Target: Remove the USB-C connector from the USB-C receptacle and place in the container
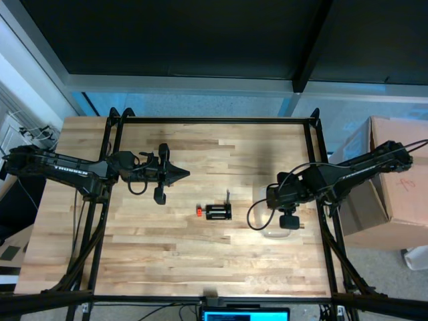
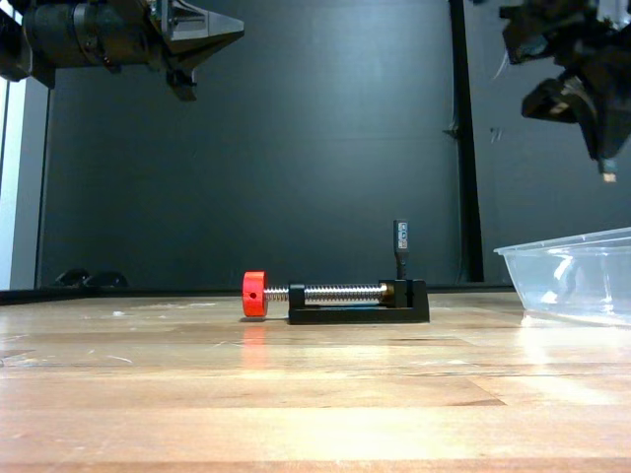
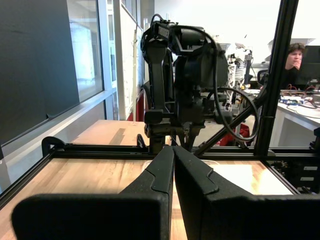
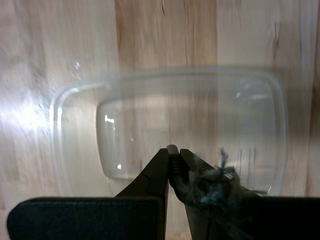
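Note:
The USB-C connector [image 4: 172,159] is a small dark plug with a grey tip, and my right gripper [image 4: 172,151] is shut on it. It hangs clear of its seat, above the clear plastic container [image 4: 57,125]. In the low view the connector's tip [image 2: 609,173] pokes down from the right gripper [image 2: 603,148], well above the container [image 2: 567,281]. The USB-C receptacle [image 2: 400,244] stands upright in a small black vise [image 2: 360,305] with a red knob [image 2: 254,294]. My left gripper [image 1: 182,174] hovers shut and holds nothing, high and left of the vise [image 1: 218,212].
A black frame [image 1: 214,121] runs around the wooden table. A cardboard box [image 1: 394,180] stands off the table's right edge. The container [image 1: 277,232] lies right of the vise, under the right gripper [image 1: 287,221]. A laptop edge [image 1: 244,313] shows at the near side.

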